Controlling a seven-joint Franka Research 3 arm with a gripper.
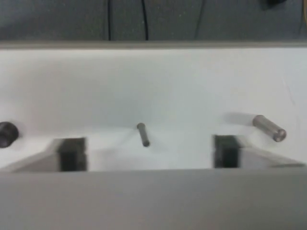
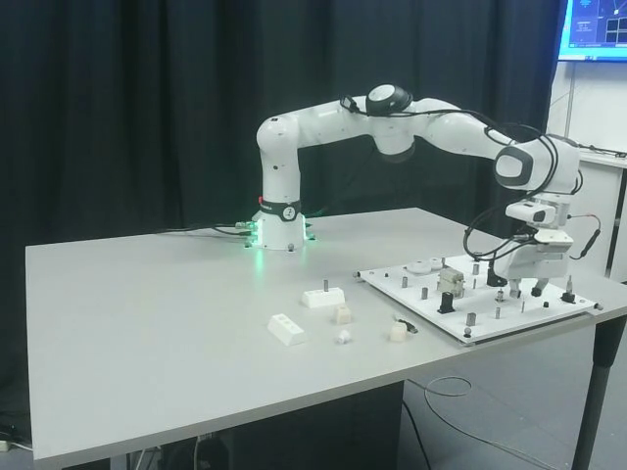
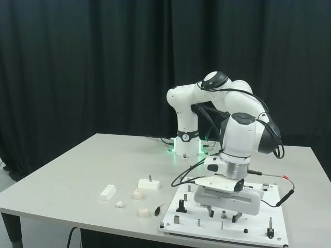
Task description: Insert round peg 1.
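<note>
Round peg (image 1: 143, 134) upright on white board (image 1: 158, 81), claw (image 1: 149, 153) spread above it, grey table (image 2: 147, 304), black curtains (image 3: 77, 62)

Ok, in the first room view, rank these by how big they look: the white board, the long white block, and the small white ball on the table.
1. White board
2. Long white block
3. Small white ball

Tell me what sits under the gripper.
Under the open gripper a thin peg stands on the white board, between the fingers. The fingers hide any board surface beneath them.
</note>
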